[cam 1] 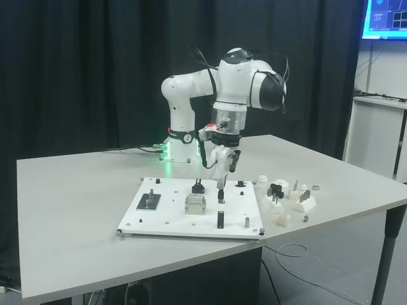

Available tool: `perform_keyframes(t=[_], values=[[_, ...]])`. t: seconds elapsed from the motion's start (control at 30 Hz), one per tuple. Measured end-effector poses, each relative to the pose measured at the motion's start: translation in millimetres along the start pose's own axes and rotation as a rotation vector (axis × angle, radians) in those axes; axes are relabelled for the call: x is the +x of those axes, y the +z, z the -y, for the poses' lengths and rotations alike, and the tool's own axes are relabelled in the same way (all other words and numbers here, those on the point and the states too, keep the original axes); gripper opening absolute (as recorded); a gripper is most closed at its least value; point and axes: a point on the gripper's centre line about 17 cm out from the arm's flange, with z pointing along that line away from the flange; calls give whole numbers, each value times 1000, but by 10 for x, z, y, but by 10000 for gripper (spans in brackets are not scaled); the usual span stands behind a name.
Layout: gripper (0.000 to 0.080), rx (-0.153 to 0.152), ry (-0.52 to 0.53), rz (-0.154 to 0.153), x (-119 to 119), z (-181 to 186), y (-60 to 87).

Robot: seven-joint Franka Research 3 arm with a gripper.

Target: Insert USB.

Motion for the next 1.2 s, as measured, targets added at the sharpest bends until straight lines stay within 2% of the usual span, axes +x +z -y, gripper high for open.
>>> perform_keyframes(t=[0.4,0.9,1.2], values=[[48,-10,-3,7,-39,-31,73],[48,-20,-1,2,-1,-35,214],[48,-25,1,4,7,-43,245]])
